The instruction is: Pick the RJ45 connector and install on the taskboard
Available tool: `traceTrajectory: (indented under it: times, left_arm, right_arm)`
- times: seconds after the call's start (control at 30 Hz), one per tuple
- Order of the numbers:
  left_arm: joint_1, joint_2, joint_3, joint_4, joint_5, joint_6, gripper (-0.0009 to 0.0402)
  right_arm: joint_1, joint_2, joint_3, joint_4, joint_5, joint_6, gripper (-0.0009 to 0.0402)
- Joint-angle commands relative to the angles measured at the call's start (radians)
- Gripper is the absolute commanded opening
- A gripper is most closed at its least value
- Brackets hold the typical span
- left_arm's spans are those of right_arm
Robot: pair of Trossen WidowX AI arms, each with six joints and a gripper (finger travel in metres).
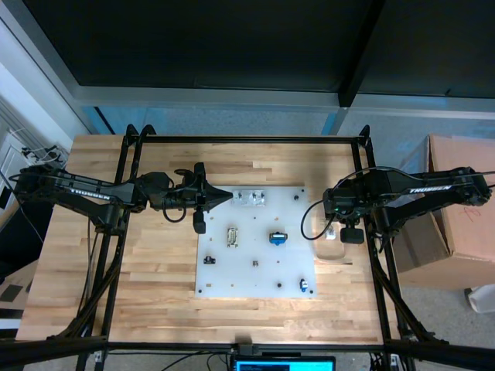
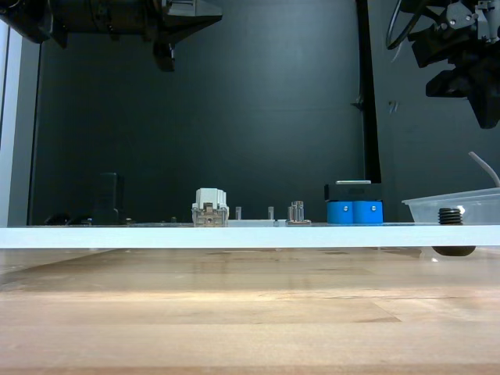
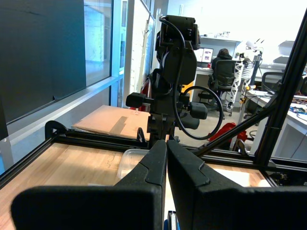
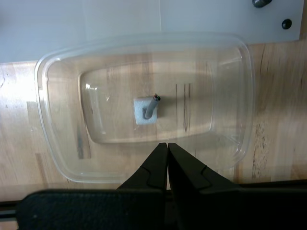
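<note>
The RJ45 connector [image 4: 146, 111], a small pale block with a short grey cable stub, lies free on the floor of a clear plastic tray [image 4: 57, 143]. That tray [image 1: 330, 251] sits on the table just off the right edge of the white taskboard [image 1: 232, 278]. My right gripper [image 4: 167, 146] hangs above the tray's near side, shut and holding nothing, well clear of the connector. My left gripper [image 1: 227, 198] hovers high over the board's far left corner, pointing right. Its fingers [image 3: 158, 158] are shut with nothing between them.
On the board stand a blue block [image 1: 278, 237], a second blue part [image 1: 305, 286], a beige socket [image 1: 231, 236] and small posts. A black frame [image 1: 247, 140] rings the table. A cardboard box [image 1: 456, 209] stands off the right edge.
</note>
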Motion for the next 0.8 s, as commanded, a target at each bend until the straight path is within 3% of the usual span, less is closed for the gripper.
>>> traceTrajectory:
  times: [0.03, 0.57, 0.8]
  left_arm:
    - [0.000, 0.000, 0.000, 0.000, 0.000, 0.000, 0.0000]
    - [0.000, 0.000, 0.000, 0.000, 0.000, 0.000, 0.0000]
    - [0.000, 0.000, 0.000, 0.000, 0.000, 0.000, 0.0000]
  right_arm:
    - [0.000, 0.000, 0.000, 0.000, 0.000, 0.001, 0.0003]
    - [0.000, 0.003, -0.013, 0.012, 0.003, 0.037, 0.0072]
    - [0.017, 0.058, -0.080, 0.063, -0.005, 0.083, 0.0120]
